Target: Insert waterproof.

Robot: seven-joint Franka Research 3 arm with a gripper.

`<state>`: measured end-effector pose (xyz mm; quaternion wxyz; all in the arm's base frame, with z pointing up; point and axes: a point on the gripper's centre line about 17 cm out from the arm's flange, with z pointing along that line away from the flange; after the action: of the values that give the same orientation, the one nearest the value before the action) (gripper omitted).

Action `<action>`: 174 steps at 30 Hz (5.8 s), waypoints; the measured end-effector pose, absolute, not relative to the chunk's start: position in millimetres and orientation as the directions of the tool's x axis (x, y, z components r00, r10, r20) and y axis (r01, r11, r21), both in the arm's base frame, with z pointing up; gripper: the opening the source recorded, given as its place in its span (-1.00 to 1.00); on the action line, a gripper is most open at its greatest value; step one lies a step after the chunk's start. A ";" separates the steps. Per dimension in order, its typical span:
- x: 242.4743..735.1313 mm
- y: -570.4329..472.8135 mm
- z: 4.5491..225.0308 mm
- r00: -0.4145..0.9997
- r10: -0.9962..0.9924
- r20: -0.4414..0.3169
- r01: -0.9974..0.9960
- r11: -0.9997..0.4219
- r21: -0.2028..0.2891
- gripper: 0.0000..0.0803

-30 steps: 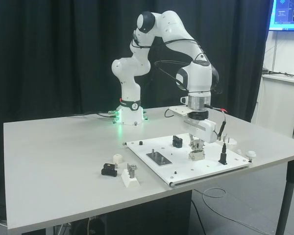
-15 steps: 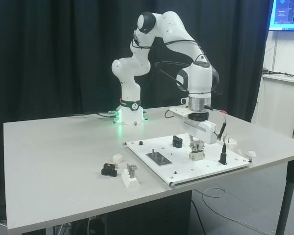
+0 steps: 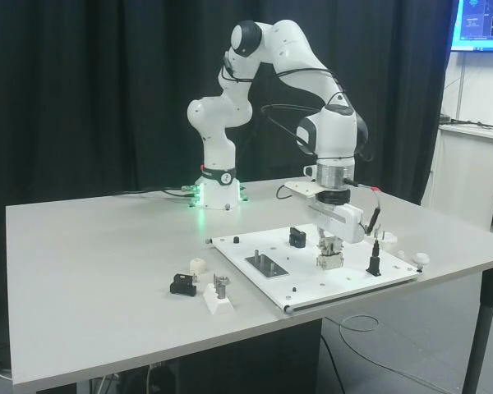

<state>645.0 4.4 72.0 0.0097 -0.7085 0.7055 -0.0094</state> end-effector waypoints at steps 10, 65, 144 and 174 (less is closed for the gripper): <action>650.6 2.5 73.1 0.012 -1.000 0.004 -0.999 -0.013 -0.047 -0.21; 644.9 4.0 71.5 0.006 -1.000 -0.022 -0.999 -0.005 -0.043 -0.22; 649.9 4.8 70.0 -0.032 -0.999 -0.039 -0.994 0.036 -0.103 -0.22; 650.3 4.3 67.4 -0.069 -0.997 -0.037 -0.991 0.073 -0.112 -0.22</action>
<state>650.3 4.3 67.4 0.0518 -0.6803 0.7305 -0.0285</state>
